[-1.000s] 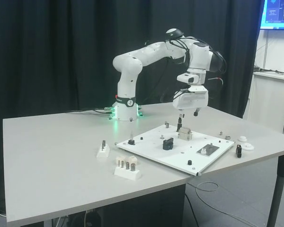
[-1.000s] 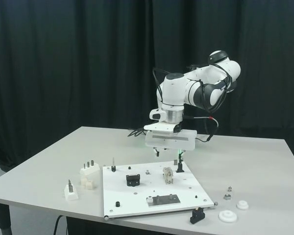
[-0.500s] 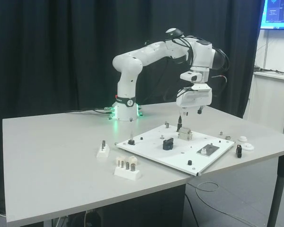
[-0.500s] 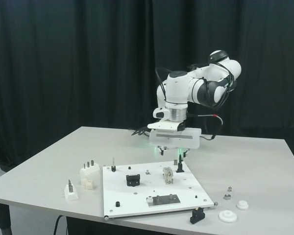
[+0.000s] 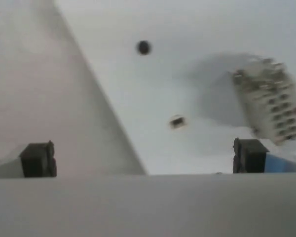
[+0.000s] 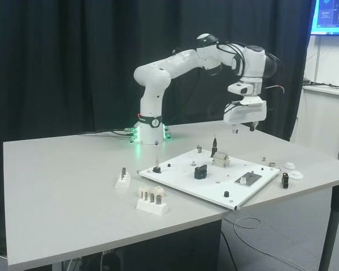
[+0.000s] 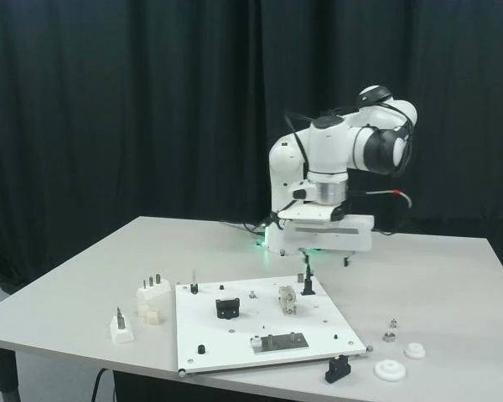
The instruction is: Pick BNC.
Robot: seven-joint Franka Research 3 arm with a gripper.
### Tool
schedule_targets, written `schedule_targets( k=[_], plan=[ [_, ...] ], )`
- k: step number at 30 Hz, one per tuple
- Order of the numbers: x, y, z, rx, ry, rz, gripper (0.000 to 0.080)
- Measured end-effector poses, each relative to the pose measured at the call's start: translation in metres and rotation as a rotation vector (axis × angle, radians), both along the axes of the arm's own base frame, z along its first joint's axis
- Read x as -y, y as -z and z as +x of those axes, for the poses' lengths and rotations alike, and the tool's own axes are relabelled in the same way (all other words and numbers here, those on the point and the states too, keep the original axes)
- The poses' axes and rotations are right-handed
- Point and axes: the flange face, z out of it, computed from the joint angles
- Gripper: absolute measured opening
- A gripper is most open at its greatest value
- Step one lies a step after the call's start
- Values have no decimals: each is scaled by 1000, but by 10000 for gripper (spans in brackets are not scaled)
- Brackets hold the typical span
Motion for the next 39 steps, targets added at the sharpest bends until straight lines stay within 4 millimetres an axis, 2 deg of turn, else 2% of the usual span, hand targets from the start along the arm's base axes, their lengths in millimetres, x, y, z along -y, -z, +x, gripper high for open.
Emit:
schedule_targets(
  k=[12,16,23,29,39],
  plan=[
    [-73,11,-5,-26,44,19,800],
    [-98,22,-8,-31,53,8,800],
    [-130,44,-14,-34,60,-11,800],
    [-147,62,-20,-20,69,-27,800],
    [-161,90,-27,-5,82,-44,800]
  ],
)
